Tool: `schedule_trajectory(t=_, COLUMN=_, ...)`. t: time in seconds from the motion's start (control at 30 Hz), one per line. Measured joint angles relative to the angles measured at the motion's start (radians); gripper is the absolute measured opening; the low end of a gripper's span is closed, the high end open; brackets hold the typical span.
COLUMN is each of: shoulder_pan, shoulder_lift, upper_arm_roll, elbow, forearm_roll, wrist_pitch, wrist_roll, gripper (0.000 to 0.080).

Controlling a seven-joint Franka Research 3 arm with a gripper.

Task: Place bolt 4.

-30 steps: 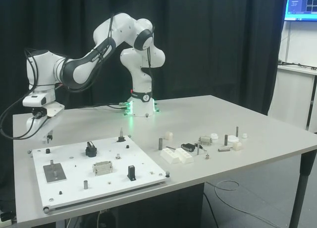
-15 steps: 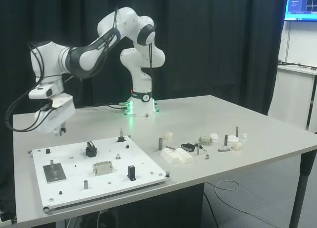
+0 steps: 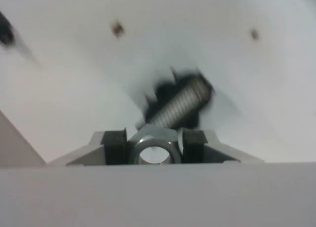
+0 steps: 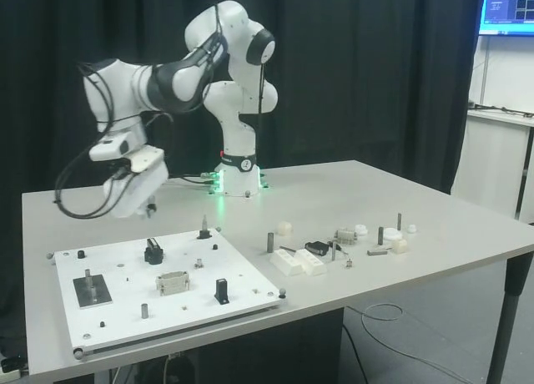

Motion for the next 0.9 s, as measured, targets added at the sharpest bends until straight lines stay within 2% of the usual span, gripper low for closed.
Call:
schedule_trajectory(t=0.47, shoulder_pan=0.213, shoulder_lift=-0.139, upper_arm_roll=-0.025, elbow=-0.186, forearm_roll=-0.02, wrist_pitch=0.009, wrist_roll=0.162, gripper=0.0239)
schedule_trajectory(t=0.9, shoulder_pan=0.433, shoulder_lift=-0.268, upper_arm_roll=-0.03, elbow=-0.358, forearm_roll=-0.074, wrist_pitch=0.101, wrist_roll=0.387, gripper=0.0239)
